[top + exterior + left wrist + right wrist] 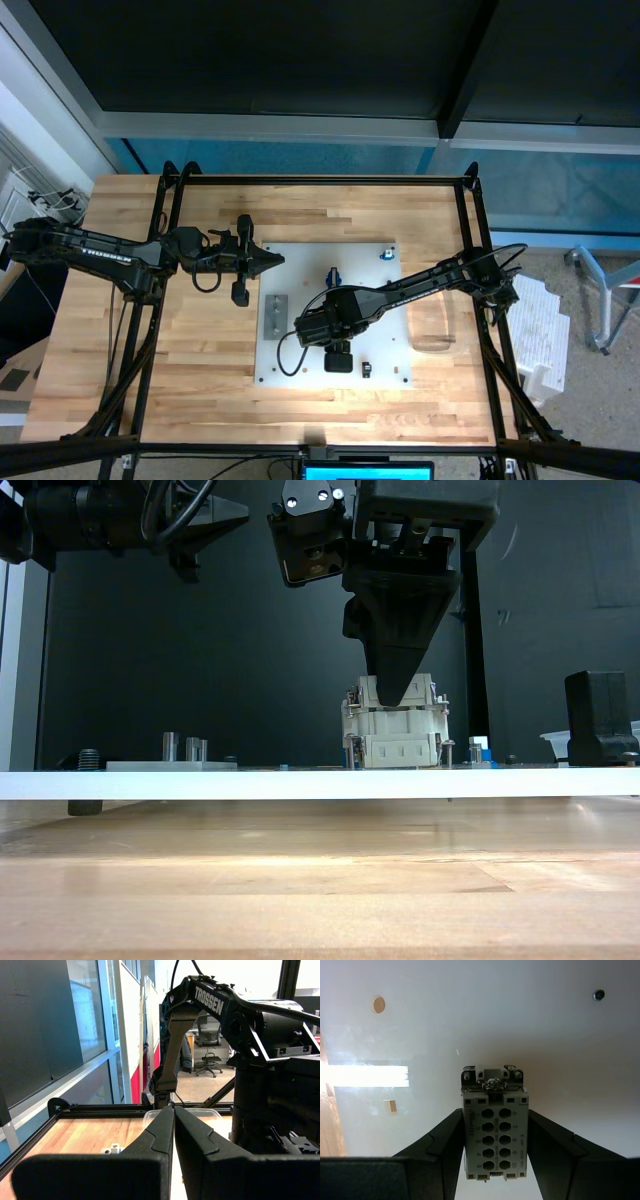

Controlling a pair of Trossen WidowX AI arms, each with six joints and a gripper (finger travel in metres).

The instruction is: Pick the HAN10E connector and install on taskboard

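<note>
The HAN10E connector (494,1125) is a beige block with two rows of numbered contact holes and screws at one end. My right gripper (495,1116) is shut on it, one black finger on each long side. In the low view the connector (395,735) stands upright on the white taskboard (200,782), with the right gripper (400,685) reaching down onto its top. From above, the right gripper (338,352) hides the connector near the taskboard's (390,345) front middle. My left gripper (278,260) hovers shut at the board's left rear edge, with its fingers (165,1130) pressed together.
On the board are a grey metal block (274,315), a blue knob (333,275) and a small black part (367,369). A clear plastic tray (433,322) lies just right of the board. A tall black part (600,720) stands at the board's right.
</note>
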